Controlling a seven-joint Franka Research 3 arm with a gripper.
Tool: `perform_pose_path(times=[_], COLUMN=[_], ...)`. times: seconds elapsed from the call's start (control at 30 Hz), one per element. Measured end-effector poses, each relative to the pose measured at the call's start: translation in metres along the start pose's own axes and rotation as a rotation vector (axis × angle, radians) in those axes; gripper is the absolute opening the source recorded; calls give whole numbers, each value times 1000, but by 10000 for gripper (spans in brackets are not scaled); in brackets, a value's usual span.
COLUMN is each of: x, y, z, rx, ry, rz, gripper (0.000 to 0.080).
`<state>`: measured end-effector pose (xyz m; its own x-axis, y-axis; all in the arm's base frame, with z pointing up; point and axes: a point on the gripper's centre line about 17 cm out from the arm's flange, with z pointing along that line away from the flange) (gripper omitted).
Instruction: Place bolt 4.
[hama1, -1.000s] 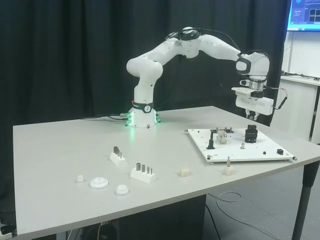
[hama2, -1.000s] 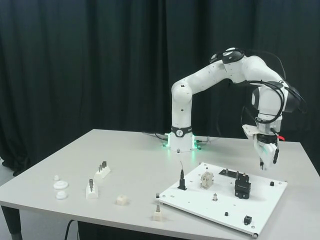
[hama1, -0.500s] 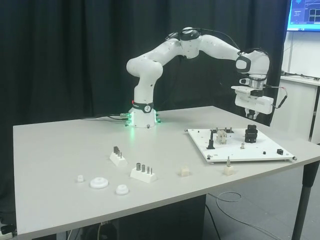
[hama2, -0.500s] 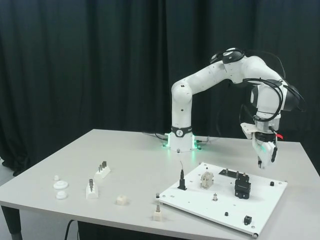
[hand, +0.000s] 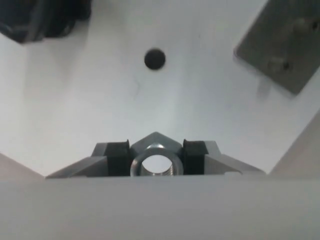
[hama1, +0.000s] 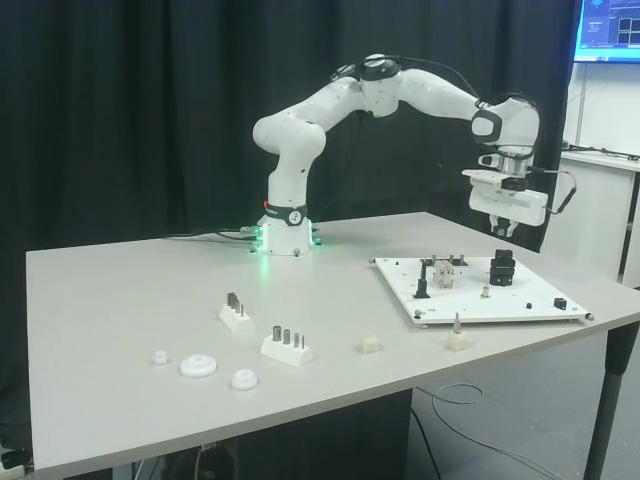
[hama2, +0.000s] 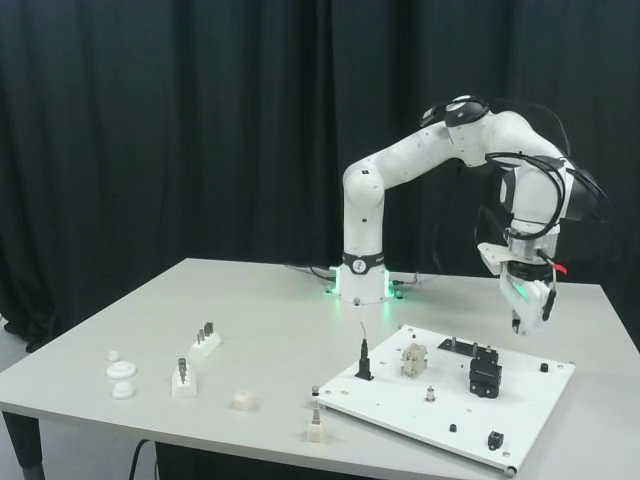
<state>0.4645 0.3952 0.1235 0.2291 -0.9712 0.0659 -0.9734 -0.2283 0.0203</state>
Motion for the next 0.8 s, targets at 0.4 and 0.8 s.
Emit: perform_pose_path(times=[0.4, 0.8], x=[64, 139], y=[1, 23], z=[-26, -33], rx=[-23, -98], ry=[129, 193], rz=[-31, -51], gripper=[225, 225])
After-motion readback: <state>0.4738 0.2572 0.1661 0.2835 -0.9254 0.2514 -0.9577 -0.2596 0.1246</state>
